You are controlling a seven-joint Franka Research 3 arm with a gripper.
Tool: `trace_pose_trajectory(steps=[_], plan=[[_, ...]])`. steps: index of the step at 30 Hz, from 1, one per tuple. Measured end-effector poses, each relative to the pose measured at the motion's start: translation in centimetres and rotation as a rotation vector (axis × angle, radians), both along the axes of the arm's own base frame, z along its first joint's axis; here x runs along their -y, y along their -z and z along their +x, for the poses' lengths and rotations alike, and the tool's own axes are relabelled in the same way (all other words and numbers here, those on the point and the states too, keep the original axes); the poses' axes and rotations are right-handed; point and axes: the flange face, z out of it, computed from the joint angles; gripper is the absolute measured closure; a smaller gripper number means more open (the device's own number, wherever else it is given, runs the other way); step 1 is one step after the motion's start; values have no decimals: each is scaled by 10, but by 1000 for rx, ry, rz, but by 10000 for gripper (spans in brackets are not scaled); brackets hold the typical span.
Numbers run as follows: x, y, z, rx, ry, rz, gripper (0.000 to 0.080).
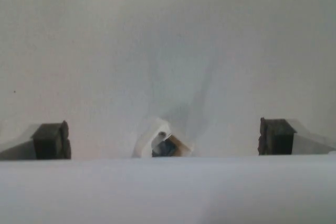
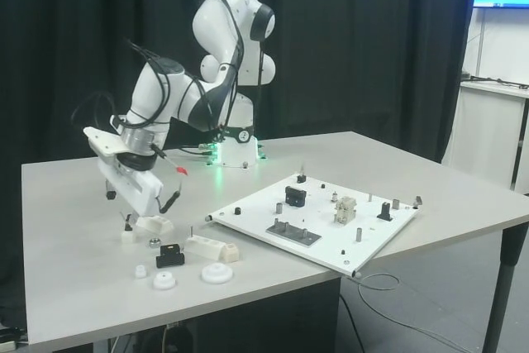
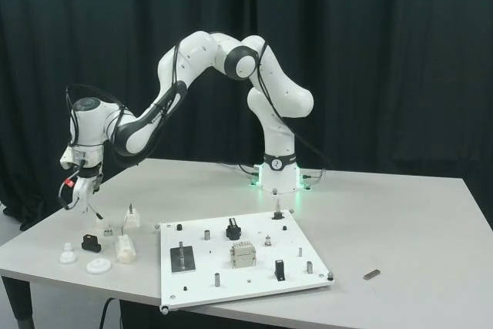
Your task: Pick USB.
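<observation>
My claw (image 1: 164,139) stands wide open, its two black fingertips (image 1: 51,141) far apart and nothing held between them. Midway between them the wrist view shows a small white piece with a darker insert (image 1: 167,144). I take that to be the USB, though its lower part is cut off by the claw body and I cannot be sure of it. It lies at an angle to the line between the fingertips, not square to them. That is my first worry: closing now would likely catch a corner, and the piece would twist or skid across the counter (image 2: 66,204) rather than seat in the grip. If I come down too far, the tips could strike the counter first. In the first room view the claw hangs low over a cluster of loose parts at the counter's near corner: a white block (image 2: 213,247), a black block (image 2: 170,255) and two white discs (image 2: 217,273). A sideways correction could knock one of them. A thin cable (image 2: 169,200) dangles by the wrist and might snag. The white board (image 2: 248,212) of fixtures is well apart and in no danger.
</observation>
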Motion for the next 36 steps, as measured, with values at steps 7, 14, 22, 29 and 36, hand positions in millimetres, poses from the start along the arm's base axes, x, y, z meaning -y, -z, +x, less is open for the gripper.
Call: trace_pose_trajectory(steps=[7,14,22,29,36], plan=[[3,5,-6,46,76,47,3],[1,10,-7,59,151,65,3],[-3,21,-10,25,174,84,3],[-2,31,-13,7,179,89,3],[-1,37,-15,-2,182,90,3]])
